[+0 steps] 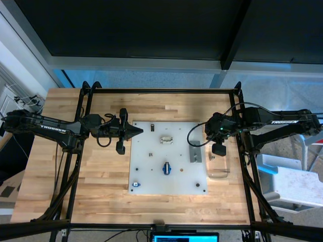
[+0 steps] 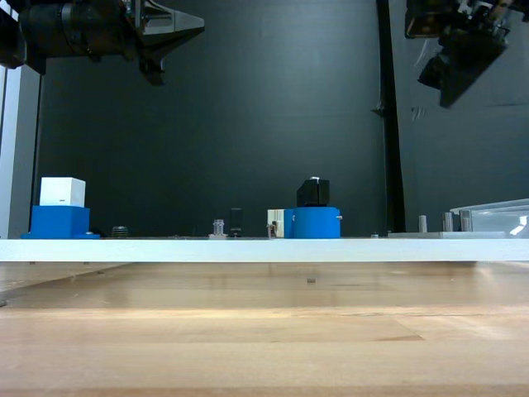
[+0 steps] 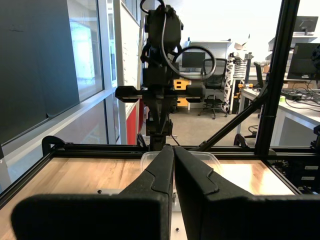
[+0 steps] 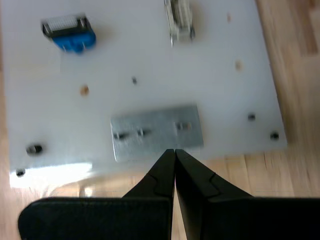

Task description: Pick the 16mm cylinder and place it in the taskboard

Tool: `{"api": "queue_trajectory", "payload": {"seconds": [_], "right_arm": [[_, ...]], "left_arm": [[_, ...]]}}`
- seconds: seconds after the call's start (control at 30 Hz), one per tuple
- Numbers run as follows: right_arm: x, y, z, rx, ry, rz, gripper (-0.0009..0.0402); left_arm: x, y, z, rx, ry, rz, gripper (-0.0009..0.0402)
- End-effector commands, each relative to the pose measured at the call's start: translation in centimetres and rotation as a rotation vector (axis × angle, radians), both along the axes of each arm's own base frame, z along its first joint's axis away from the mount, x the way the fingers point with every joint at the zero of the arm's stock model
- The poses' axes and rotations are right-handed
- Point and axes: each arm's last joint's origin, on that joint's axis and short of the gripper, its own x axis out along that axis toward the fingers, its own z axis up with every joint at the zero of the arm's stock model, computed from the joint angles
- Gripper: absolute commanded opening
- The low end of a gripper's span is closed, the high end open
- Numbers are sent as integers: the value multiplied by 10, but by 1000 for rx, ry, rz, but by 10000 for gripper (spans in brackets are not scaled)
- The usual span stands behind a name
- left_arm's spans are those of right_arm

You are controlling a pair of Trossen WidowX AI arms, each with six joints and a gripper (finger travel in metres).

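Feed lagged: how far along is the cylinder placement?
Nothing done yet. Right gripper hangs shut, apparently empty, above the taskboard edge by the clear tray; left gripper parked shut over its left edge. The 16mm cylinder is not discernible; pick and placement remain.

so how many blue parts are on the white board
2: a central blue fitting, a blue block at the near-left corner of the taskboard; left gripper, shut, high by its left edge; right gripper, shut, high by its right edge.

The left gripper (image 1: 141,131) hung high at the left, fingers pressed together, pointing right; the right gripper (image 1: 218,149) hung at the right, fingers together, pointing down
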Motion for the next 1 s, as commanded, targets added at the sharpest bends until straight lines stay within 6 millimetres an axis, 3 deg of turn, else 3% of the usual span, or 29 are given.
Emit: {"api": "queue_trajectory", "payload": {"seconds": [0.03, 0.53, 1.0], "right_arm": [[-3, 1, -3, 9, 65, -14, 0], [-17, 14, -10, 27, 239, -28, 0], [-14, 18, -14, 22, 272, -10, 0]], "left_arm": [[0, 0, 0, 0, 0, 0, 0], [0, 0, 0, 0, 0, 0, 0], [0, 0, 0, 0, 0, 0, 0]]}}
